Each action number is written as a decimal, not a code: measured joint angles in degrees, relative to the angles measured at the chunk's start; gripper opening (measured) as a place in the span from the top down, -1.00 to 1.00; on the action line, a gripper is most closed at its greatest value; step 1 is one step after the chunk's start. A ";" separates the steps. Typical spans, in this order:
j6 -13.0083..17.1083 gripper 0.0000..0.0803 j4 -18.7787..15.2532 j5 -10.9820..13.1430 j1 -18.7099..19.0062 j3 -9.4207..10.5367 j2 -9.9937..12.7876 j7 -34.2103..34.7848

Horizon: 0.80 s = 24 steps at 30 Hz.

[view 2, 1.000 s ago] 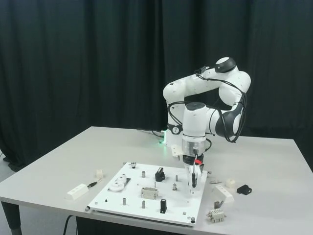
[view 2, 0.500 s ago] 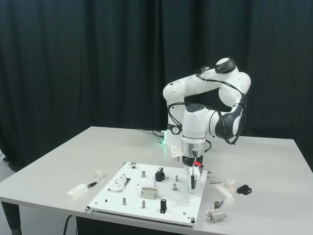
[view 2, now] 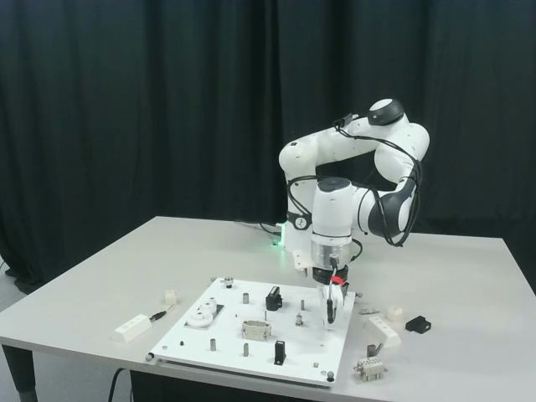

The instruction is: Remove round peg 1.

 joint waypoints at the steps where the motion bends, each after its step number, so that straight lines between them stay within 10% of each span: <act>1: -0.07 0.95 0.00 0.00 0.04 -0.09 -0.02 0.01; 24: -6.63 0.96 -0.04 -1.17 1.49 -5.78 -0.08 0.02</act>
